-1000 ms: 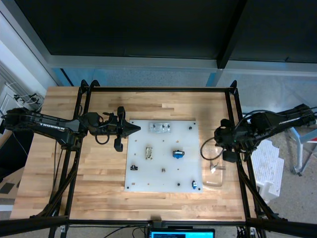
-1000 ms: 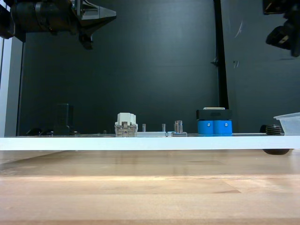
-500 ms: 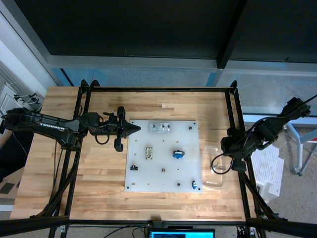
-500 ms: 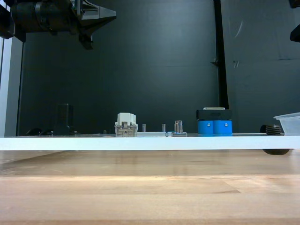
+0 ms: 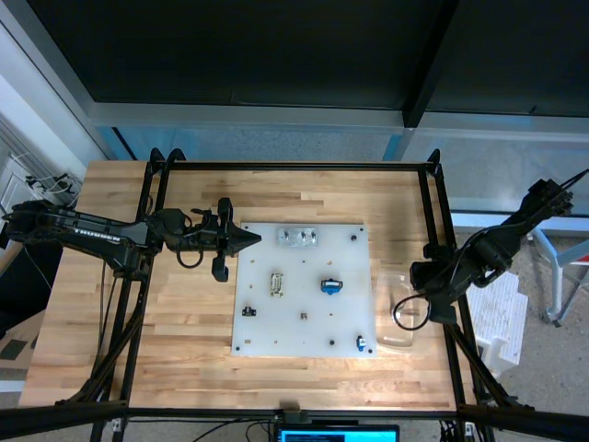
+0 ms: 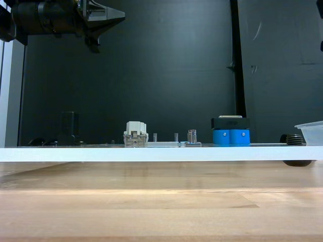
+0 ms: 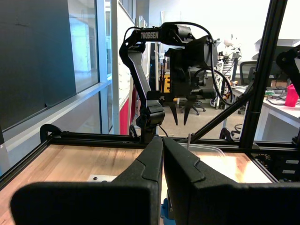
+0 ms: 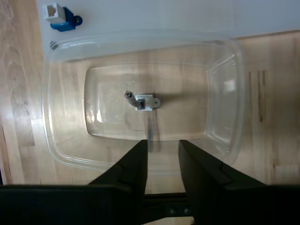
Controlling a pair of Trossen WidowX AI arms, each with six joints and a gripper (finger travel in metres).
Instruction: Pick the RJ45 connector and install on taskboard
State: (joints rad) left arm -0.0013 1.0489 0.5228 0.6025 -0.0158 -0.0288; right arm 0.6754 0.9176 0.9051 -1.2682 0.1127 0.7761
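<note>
The RJ45 connector (image 8: 132, 98) lay mid-floor in the clear tray (image 8: 224, 84), apart from all 4 walls. The tray sat just beside the right edge of the taskboard (image 5: 276, 324). The right gripper (image 8: 162, 143) hung above the tray, fingers apart and holding nothing. The left gripper (image 7: 162, 138), fingers pressed together, hovered high over the board's left edge.

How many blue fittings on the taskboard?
2 blue fittings: one near the taskboard's middle, one at its near right corner. Left gripper, shut, hovers over its far left corner; right gripper, open, over the clear tray.
</note>
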